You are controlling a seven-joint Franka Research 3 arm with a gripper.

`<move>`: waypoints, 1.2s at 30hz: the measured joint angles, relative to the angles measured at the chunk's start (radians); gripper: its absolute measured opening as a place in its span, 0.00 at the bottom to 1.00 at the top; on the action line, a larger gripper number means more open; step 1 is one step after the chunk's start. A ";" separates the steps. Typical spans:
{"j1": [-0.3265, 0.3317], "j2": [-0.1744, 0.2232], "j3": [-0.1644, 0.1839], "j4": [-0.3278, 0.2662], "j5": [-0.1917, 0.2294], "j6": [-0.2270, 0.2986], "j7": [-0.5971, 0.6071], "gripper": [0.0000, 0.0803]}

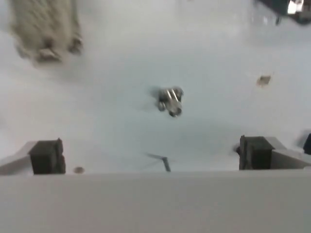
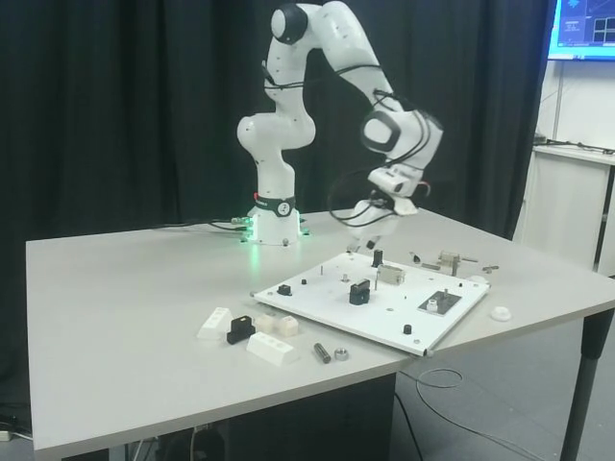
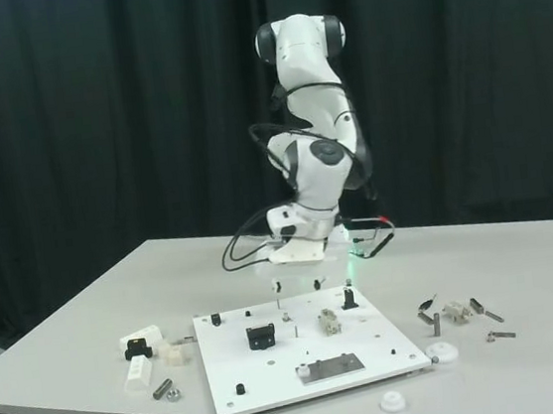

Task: Remove round peg 1.

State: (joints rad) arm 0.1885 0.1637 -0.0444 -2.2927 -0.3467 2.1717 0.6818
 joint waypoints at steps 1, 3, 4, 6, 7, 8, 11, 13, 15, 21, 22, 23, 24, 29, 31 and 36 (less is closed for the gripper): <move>-0.011 -0.006 0.000 -0.015 0.000 0.014 -0.010 1.00; -0.032 -0.017 -0.001 -0.044 -0.001 0.043 -0.027 1.00; -0.041 -0.021 -0.001 -0.056 -0.001 0.056 -0.034 1.00; -0.061 -0.031 -0.002 -0.081 -0.001 0.083 -0.050 1.00; -0.070 -0.035 -0.003 -0.093 -0.001 0.094 -0.057 1.00; -0.078 -0.038 -0.003 -0.104 -0.001 0.106 -0.063 1.00; -0.101 -0.047 -0.004 -0.133 -0.001 0.137 -0.087 1.00; -0.114 -0.050 -0.005 -0.148 0.000 0.155 -0.096 1.00; -0.124 -0.052 -0.005 -0.161 0.000 0.171 -0.100 1.00; -0.142 -0.052 -0.007 -0.187 0.003 0.203 -0.120 1.00; -0.144 -0.052 -0.007 -0.191 0.004 0.204 -0.122 1.00; -0.146 -0.051 -0.008 -0.194 0.006 0.205 -0.123 1.00; -0.147 -0.051 -0.009 -0.197 0.007 0.206 -0.123 1.00; -0.151 -0.045 -0.013 -0.208 0.021 0.206 -0.132 1.00; -0.153 -0.041 -0.013 -0.211 0.029 0.206 -0.142 1.00; -0.156 -0.031 -0.016 -0.219 0.046 0.206 -0.164 1.00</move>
State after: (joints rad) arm 0.0327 0.1326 -0.0600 -2.5118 -0.3012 2.3778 0.5177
